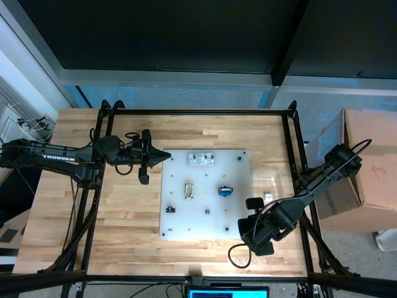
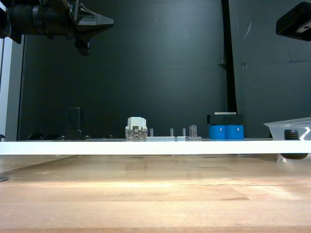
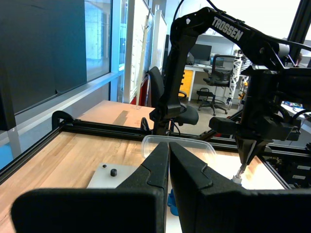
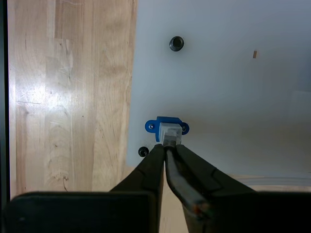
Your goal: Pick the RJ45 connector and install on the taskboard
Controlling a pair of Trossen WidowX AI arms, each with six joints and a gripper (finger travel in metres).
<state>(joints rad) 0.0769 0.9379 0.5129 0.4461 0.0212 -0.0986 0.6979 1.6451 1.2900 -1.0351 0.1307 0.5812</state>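
Holding the RJ45 connector (image 4: pixel 171 132) clamped, high above its blue seat (image 4: pixel 151 126), the right gripper (image 4: pixel 167 147) apparently has only insertion left (left gripper (image 3: pixel 168 160) closed, empty, raised beside the taskboard (image 1: pixel 205 211)).

This is a robotics lab set in an open office. A butcher-block tabletop (image 1: pixel 124 217) sits inside a black metal frame (image 1: pixel 198 112). A white task board (image 1: pixel 205 217) lies in the middle, and the left arm (image 1: pixel 43 155) and right arm (image 3: pixel 228 29), both lettered TROSSEN, stand at its sides. A cardboard box (image 1: pixel 369 167) stands at the right. Beyond the right side are office chairs (image 3: pixel 221 65), a yellow cabinet (image 3: pixel 187 80), a desk monitor (image 3: pixel 200 51) and tall windows (image 3: pixel 97 39).
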